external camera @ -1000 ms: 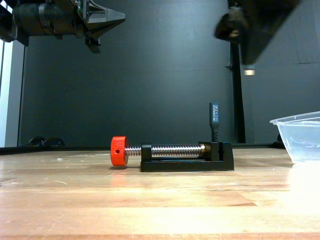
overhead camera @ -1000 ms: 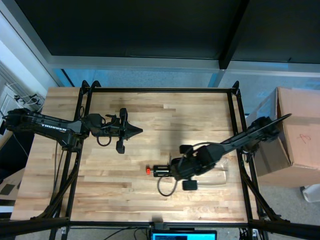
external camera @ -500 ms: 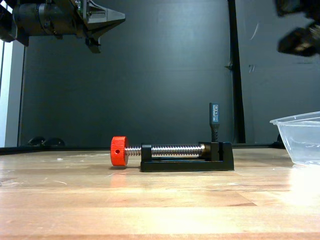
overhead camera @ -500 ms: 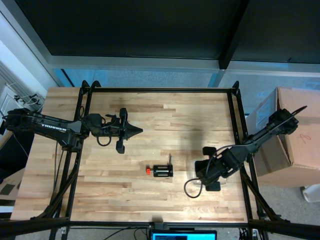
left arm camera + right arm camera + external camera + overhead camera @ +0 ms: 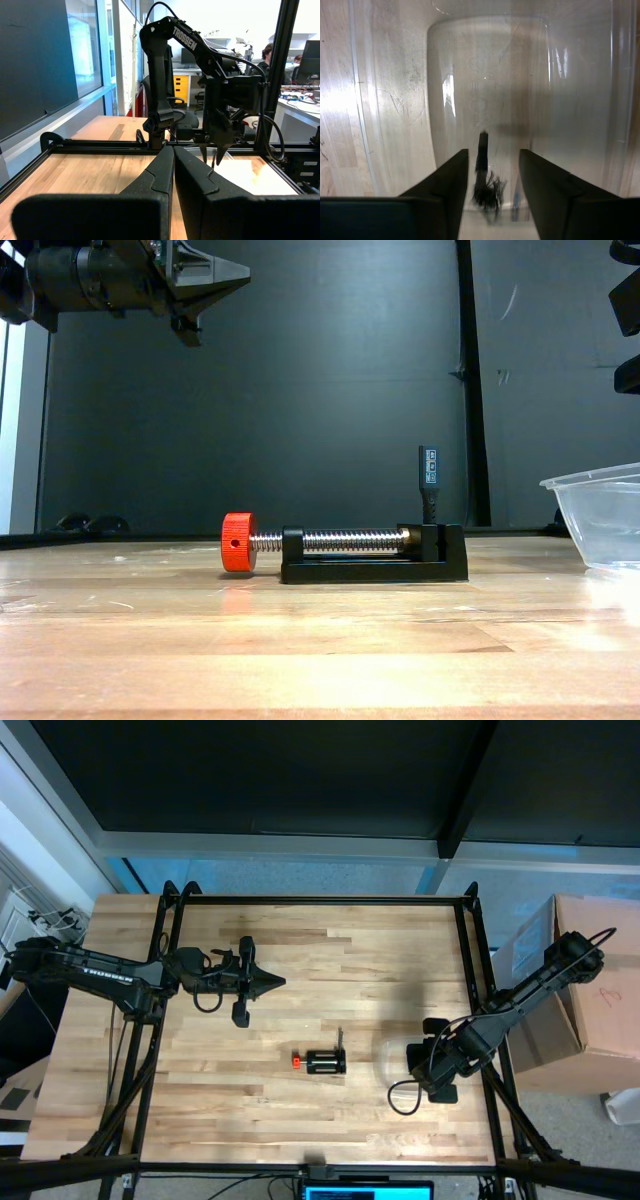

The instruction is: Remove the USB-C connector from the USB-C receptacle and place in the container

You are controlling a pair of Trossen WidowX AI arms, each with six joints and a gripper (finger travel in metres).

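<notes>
The USB-C connector (image 5: 482, 167), a thin black piece with a frayed end, shows between the fingers of my right gripper (image 5: 493, 156), touching neither of them. That gripper (image 5: 425, 1065) is open and points down into the clear plastic container (image 5: 395, 100). I cannot tell whether the connector rests on the container floor. The USB-C receptacle (image 5: 429, 475) stands upright in a small black vise (image 5: 370, 555) with a red knob, left of the container (image 5: 600, 520). My left gripper (image 5: 278, 982) is shut and hangs high over the table's left half, well away from the vise (image 5: 322, 1062).
A black metal frame (image 5: 320, 901) runs around the wooden table. A cardboard box (image 5: 590, 990) stands off the table's right edge. In the left wrist view the right arm (image 5: 165, 65) rises beyond my left gripper (image 5: 173, 150).
My right gripper swung right from above the vise to above the container. The receptacle and vise stayed as they were. The left arm has not moved.
</notes>
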